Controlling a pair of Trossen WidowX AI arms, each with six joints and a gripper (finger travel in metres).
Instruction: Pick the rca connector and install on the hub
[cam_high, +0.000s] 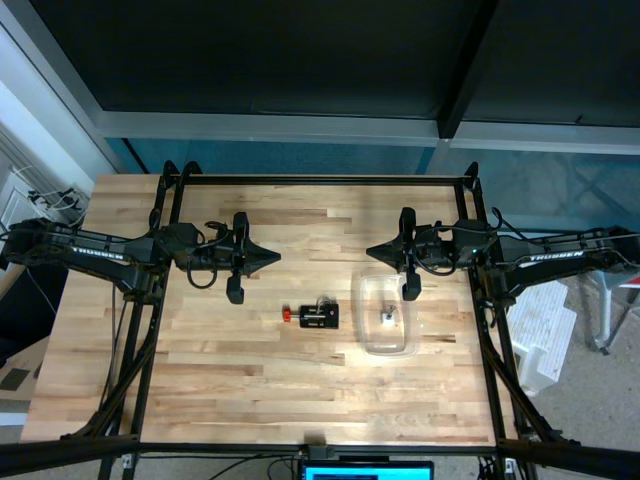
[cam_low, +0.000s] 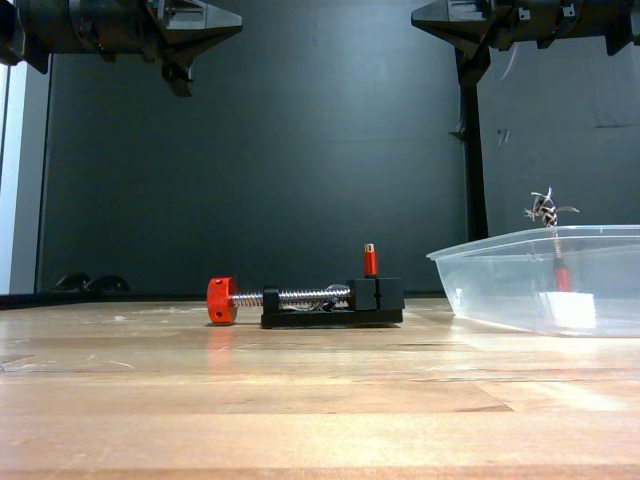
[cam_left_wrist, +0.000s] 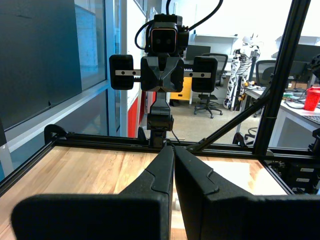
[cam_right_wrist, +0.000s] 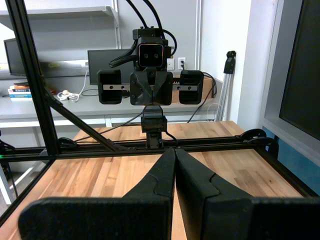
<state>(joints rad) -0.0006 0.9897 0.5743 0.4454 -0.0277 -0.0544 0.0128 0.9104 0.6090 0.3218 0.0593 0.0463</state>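
Picking hasn't begun: left gripper (cam_high: 274, 257) and right gripper (cam_high: 371, 252) hover, jaws together, so I'd open the right over the rca connector (cam_high: 387, 314) in the tray (cam_high: 362, 300), between the mid-desk hub (cam_high: 320, 317) and the desk's right edge.

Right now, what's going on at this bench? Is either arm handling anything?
Nothing is gripped. The left gripper and right gripper both hang shut above the table, pointing at each other. The hub sits on the wood between them. The rca connector lies in the clear tray, on the right gripper's side. The pick is not yet started.
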